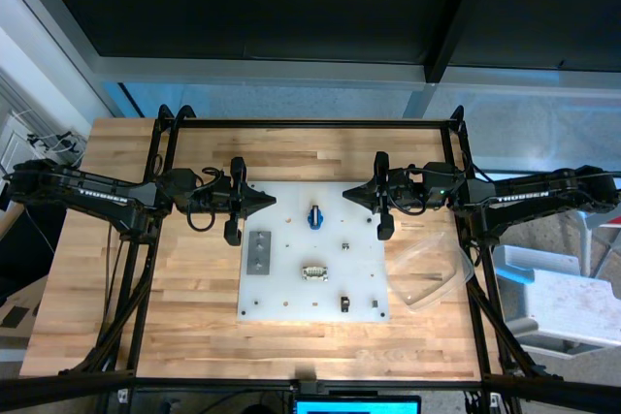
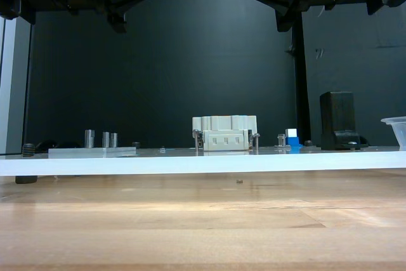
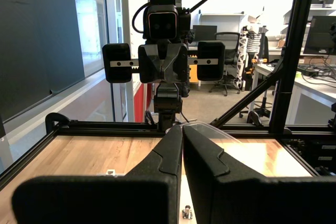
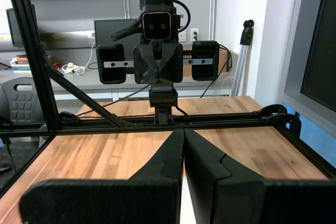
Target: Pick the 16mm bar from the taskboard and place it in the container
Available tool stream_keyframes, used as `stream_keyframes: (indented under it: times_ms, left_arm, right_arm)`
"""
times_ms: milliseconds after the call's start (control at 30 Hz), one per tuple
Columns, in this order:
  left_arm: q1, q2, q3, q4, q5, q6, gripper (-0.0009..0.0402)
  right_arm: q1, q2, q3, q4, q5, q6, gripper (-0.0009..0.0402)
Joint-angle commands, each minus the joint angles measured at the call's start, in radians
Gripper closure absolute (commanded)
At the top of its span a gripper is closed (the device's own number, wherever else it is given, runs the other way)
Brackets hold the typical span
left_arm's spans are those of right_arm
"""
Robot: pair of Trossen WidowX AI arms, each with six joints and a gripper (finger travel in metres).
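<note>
Pale wooden tabletop [image 2: 203, 233] lies closest, its glued strips smooth and faintly glossy. On it rests the taskboard [image 1: 291, 288], a flat white square plate dotted with small holes.

The left gripper [image 1: 270, 199] hangs high over the board's far left corner. Its two matte black, wedge-shaped fingers [image 3: 167, 153] are pressed together with only a hairline seam between them, and they hold nothing. The right gripper [image 1: 349, 193] hangs at about the same height over the far right side, facing the other. Its fingers [image 4: 170, 158] are likewise pinched together on nothing. Neither pincer touches the board or anything on it.

A gray block [image 1: 259, 251] of dull metal, oblong and low, lies on the board's left side with three short silver pegs standing upright in it. The 16mm bar [image 2: 89, 138] appears to be the stoutest of these, a plain bright cylinder, though I cannot be sure which peg it is. It is well below and apart from both grippers.

Near the middle sit a blue knob [image 1: 314, 216] and a pale, ribbed connector [image 1: 313, 272]. A small black part [image 1: 344, 302] stands toward the near edge.

The container [image 1: 439, 288], a clear thin-walled plastic tub with rounded corners, sits on the wood just beside the board's right edge.
</note>
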Motion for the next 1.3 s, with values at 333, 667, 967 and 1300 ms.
stream_keyframes:
  times_ms: [333,667,967,1300]
  left_arm:
    - [0.000,0.000,0.000,0.000,0.000,0.000,0.0393]
    - [0.000,0.000,0.000,0.000,0.000,0.000,0.0393]
    - [0.000,0.000,0.000,0.000,0.000,0.000,0.0393]
    - [0.000,0.000,0.000,0.000,0.000,0.000,0.0393]
  right_arm:
    - [0.001,0.000,0.000,-0.005,-0.001,0.001,0.0393]
    - [0.005,0.000,0.119,-0.329,0.000,0.011,0.0393]
    - [0.009,0.000,0.216,-0.620,0.010,0.054,0.0393]
    - [0.013,0.043,0.335,-0.869,0.010,0.064,0.0393]
